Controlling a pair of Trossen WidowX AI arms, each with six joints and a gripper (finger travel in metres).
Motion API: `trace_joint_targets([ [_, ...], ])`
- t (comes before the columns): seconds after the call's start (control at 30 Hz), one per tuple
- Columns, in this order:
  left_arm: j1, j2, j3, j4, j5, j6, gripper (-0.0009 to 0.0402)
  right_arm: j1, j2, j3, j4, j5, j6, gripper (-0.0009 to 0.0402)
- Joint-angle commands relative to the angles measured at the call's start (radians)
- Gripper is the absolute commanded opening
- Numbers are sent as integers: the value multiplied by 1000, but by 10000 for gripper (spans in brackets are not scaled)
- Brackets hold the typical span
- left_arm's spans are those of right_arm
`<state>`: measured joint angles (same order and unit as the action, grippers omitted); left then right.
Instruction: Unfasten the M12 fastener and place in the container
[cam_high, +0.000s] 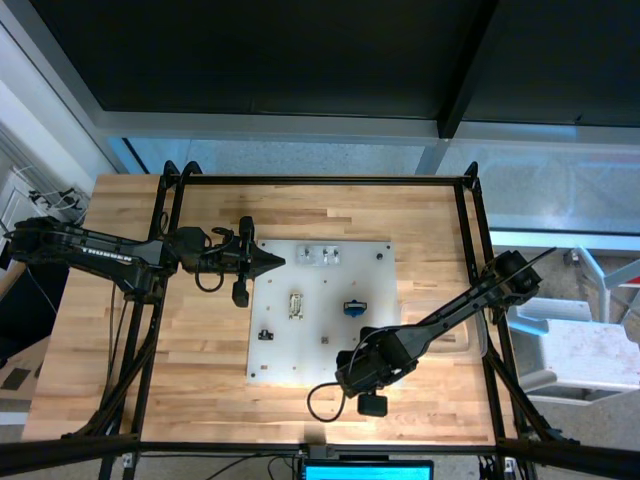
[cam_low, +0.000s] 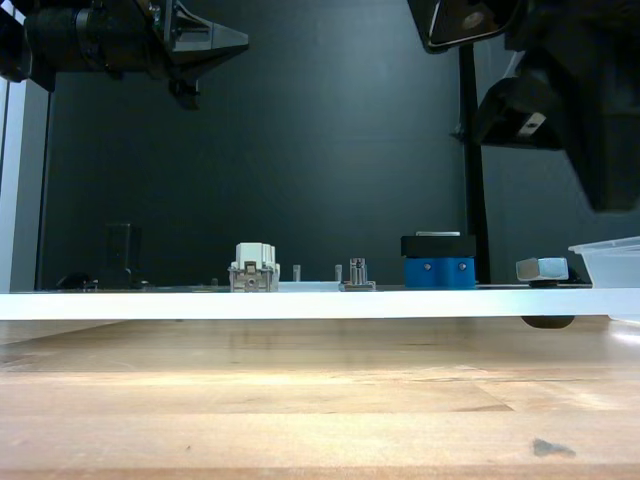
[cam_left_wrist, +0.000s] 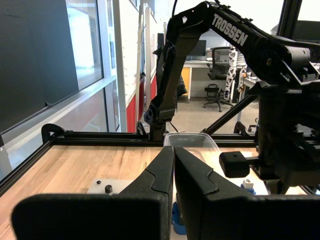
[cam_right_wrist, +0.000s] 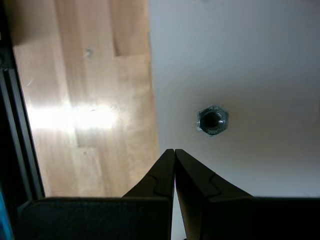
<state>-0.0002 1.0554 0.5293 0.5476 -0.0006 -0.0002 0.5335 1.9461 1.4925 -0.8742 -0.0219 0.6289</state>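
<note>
The right gripper (cam_right_wrist: 174, 154), its 2 fingers pressed together on nothing, hangs above the near right edge of the white board (cam_high: 300, 340), in the lower middle of the high view. The M12 fastener (cam_right_wrist: 213, 120) sits on its stud near the fingertips but apart from them, just left of the container (cam_low: 610, 262) at the low view's right. The left gripper (cam_high: 272, 262), fingers also together and empty, is raised over the board's far left edge.

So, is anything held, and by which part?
Nothing. Both shut empty: right gripper near the M12 nut on its stud, left gripper over the board's left edge.
</note>
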Motion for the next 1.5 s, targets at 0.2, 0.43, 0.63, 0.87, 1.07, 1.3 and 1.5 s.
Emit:
trace_joint_targets([
  [0.2, 0, 0, 0, 0, 0, 0, 0, -10, 29, -37, 73, -5, -31, 0],
  [0.43, 0, 0, 0, 0, 0, 0, 0, -16, 26, -36, 41, 92, -32, 0],
  [0.63, 0, 0, 0, 0, 0, 0, 0, -16, 23, 35, -197, 426, 43, 0],
  [0.87, 1, 7, 0, 1, 0, 0, 0, -16, 20, 47, -208, 420, 43, 0],
  [1.07, 1, 6, 0, -1, -8, 0, 0, -16, 19, 47, -191, 341, 44, 0],
  [1.3, 0, 6, 0, -2, 3, 0, 0, -14, 19, 47, -145, 187, 103, 11],
  [1.5, 0, 7, 0, -1, 1, 0, 0, -14, 19, 47, -119, 148, 399, 93],
])
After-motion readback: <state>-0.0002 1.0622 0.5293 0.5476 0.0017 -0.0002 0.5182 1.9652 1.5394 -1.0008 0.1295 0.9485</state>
